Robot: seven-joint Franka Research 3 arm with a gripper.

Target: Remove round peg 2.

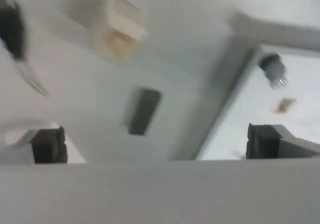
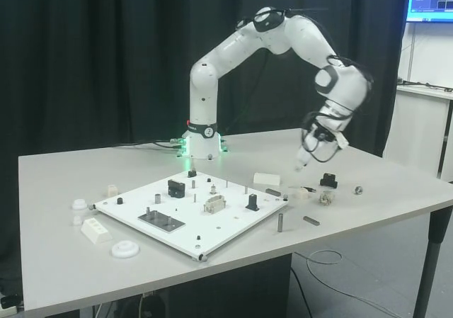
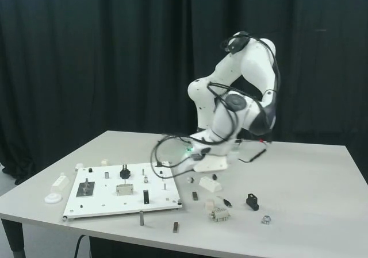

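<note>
The gripper [image 2: 303, 163] is held above the grey table [image 2: 396, 190], off the white board [image 2: 233, 229], with its fingers set wide apart and nothing between them. Round peg 2 cannot be singled out among the small upright pegs on the board — so the wrong peg could be taken. Loose parts lie near the gripper, among them a white block [image 2: 266, 179] and a black piece [image 2: 328, 181], and could be knocked in transit. The room is closed by black curtains [image 2: 106, 56].
</note>
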